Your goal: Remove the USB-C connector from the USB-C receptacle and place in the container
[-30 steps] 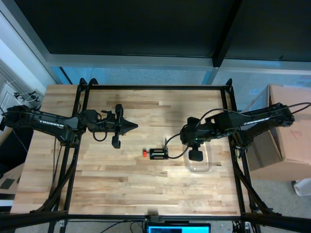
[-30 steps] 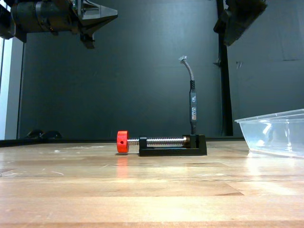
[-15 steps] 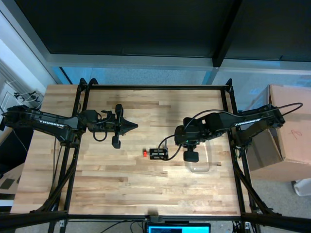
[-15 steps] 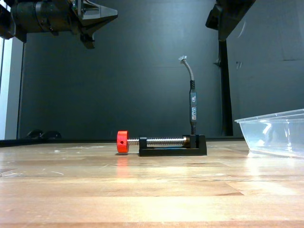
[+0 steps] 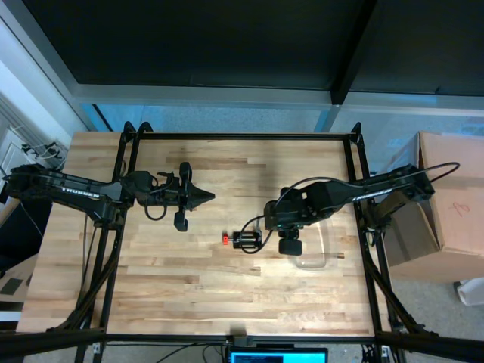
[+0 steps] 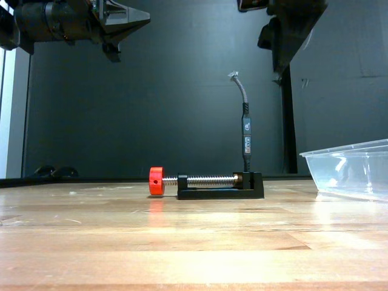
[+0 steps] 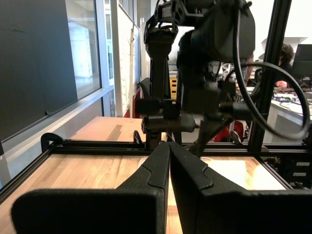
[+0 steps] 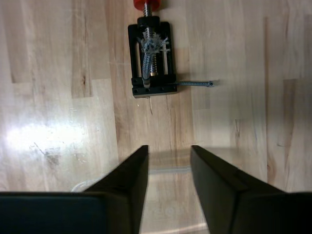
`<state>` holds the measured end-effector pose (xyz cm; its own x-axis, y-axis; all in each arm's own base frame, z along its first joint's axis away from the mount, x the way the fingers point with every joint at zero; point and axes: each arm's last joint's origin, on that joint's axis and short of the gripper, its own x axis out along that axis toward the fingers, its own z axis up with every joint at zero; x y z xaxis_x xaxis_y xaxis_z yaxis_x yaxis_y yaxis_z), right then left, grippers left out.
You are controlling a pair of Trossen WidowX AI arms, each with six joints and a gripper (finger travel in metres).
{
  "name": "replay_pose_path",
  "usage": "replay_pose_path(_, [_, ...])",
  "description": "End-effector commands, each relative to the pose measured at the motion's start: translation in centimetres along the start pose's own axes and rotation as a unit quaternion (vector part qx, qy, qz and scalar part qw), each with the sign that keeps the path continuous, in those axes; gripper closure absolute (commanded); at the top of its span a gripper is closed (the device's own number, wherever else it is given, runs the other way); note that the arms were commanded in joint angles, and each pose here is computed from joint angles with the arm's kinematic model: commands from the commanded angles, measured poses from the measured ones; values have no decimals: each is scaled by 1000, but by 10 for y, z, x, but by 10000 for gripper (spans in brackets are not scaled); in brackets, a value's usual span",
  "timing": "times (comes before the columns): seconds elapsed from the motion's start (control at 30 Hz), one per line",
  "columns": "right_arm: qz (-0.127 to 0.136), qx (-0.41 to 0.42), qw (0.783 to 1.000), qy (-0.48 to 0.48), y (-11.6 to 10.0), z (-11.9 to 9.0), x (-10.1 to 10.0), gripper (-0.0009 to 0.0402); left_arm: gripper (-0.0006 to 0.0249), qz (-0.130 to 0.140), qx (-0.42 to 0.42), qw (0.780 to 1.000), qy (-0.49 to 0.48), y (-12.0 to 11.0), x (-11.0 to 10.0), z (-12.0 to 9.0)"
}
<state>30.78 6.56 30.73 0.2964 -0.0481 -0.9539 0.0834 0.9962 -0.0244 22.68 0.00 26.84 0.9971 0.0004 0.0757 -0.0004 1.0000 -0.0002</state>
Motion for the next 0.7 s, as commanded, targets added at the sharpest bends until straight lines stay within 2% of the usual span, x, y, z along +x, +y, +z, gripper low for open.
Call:
replay_pose_path(0.03, [-1, -1, 1000, 3, 3, 5, 11, 212, 243, 0, 0, 1000, 0, 0, 0, 0])
replay_pose_path(0.27, [-2, 0, 1000, 11, 8, 14, 32, 162, 243, 0, 0, 1000, 0, 0, 0, 0])
replay_pose_path(0.5, [2, 0, 1000, 13, 12, 20, 48, 157, 243, 0, 0, 1000, 0, 0, 0, 0])
replay_pose_path(0.7, [1, -1, 1000, 11, 13, 23, 54, 158, 243, 0, 0, 1000, 0, 0, 0, 0])
